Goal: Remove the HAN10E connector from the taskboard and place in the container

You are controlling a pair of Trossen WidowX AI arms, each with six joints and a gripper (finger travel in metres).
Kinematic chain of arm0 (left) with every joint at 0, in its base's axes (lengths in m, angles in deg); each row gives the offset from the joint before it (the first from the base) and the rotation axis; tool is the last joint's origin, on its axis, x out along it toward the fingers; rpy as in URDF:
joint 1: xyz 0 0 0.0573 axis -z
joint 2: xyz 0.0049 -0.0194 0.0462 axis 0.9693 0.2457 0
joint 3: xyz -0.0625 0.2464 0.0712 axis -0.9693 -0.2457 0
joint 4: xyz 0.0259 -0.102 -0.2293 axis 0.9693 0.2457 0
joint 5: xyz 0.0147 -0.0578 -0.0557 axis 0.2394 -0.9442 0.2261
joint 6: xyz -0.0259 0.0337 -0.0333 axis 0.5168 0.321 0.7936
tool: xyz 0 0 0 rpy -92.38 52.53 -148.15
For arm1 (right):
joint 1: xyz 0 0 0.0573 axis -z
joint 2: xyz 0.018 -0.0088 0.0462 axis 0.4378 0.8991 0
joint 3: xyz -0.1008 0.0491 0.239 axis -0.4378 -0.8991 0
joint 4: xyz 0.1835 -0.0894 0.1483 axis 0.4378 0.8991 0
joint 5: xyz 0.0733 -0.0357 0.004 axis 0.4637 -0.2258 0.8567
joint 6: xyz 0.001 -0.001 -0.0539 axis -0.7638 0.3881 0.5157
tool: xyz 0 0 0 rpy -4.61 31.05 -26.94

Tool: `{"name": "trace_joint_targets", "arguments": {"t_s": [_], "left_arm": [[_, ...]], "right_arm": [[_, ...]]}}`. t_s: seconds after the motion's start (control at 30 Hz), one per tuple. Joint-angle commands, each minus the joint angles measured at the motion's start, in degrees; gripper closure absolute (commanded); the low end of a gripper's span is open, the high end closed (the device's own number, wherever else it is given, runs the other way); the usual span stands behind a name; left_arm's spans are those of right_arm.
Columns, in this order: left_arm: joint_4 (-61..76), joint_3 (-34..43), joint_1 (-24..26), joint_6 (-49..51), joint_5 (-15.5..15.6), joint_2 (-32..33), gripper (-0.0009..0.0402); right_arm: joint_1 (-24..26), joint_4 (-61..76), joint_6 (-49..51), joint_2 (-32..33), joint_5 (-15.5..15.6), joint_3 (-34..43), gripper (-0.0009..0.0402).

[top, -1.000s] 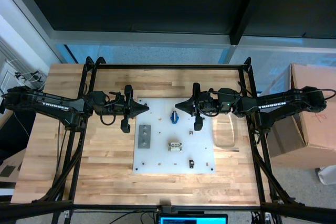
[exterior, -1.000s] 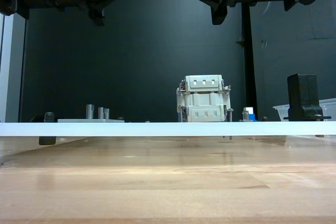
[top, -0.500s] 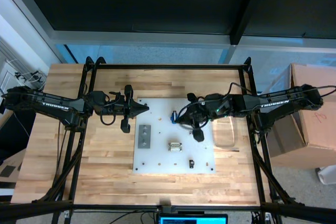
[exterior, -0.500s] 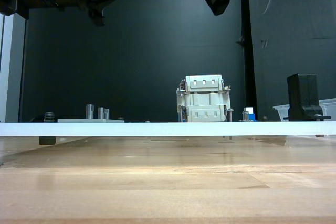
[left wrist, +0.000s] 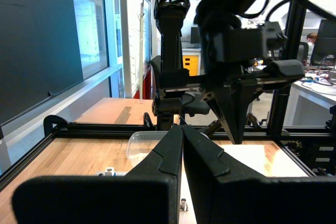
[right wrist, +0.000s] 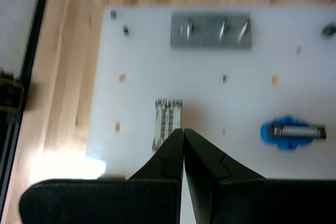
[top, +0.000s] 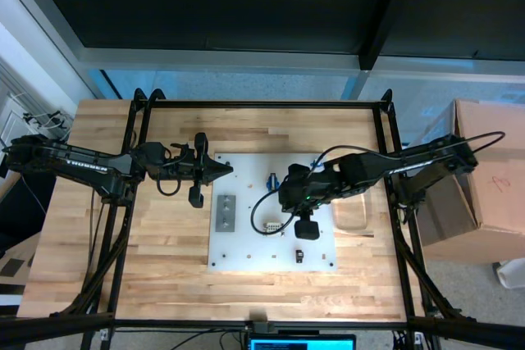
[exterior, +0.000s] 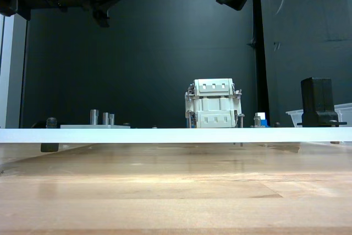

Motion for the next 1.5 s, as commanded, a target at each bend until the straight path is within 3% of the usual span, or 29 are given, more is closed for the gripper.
{"name": "trace_joint_targets", "arguments": {"t_s": [0.03,0.53,1.13,1.3,1.5], "left_arm": [[0.0,0.0,0.0,0.0,0.0,0.0,0.0393],[0.0,0.0,0.0,0.0,0.0,0.0,0.0393],[0.0,0.0,0.0,0.0,0.0,0.0,0.0393],[0.0,0.0,0.0,0.0,0.0,0.0,0.0393],[0.0,0.0,0.0,0.0,0.0,0.0,0.0393]], "right_arm": [[-0.6,5.8,-1.0,3.9,0.0,5.3,0.0393],[-1.6,16.9,-3.5,17.7,0.0,20.8,0.0381],[-2.1,18.2,-5.7,26.1,-0.1,22.7,0.0118],[-2.4,18.0,-5.4,29.2,0.0,22.7,0.0088],[-2.5,17.4,-4.3,31.8,0.0,22.6,0.0083]]}}
